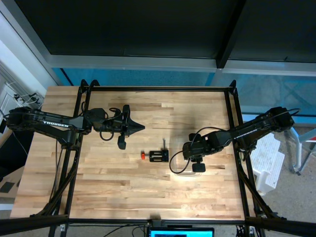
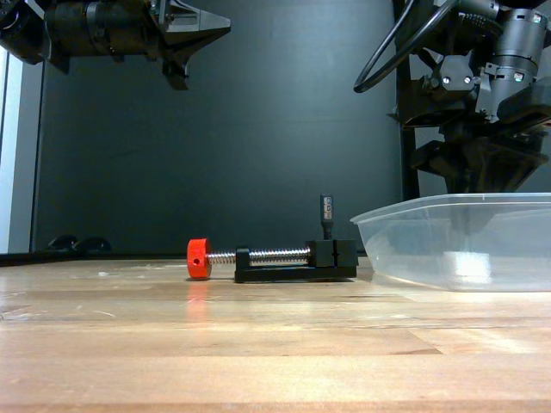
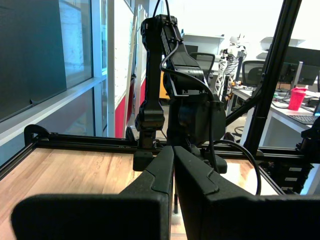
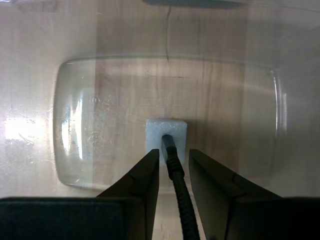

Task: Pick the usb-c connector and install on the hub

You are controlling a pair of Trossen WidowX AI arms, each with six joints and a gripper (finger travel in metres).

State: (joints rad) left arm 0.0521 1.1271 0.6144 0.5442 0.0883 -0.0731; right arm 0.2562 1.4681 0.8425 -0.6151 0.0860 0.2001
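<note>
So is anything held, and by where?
Nothing. The right gripper, open, straddles the usb-c connector in the tray; the left gripper hangs shut, empty, above the table.

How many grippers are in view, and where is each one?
2. The left gripper, shut and empty, hangs high over the table's left half. The right gripper, open, is down at the clear tray, straddling the usb-c connector, which sits on a white foam block.

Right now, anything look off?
Nothing stands out. The connector rests on a foam block in the clear tray, right end effector open around its cable; left end effector hangs shut high over the table's left side.
</note>
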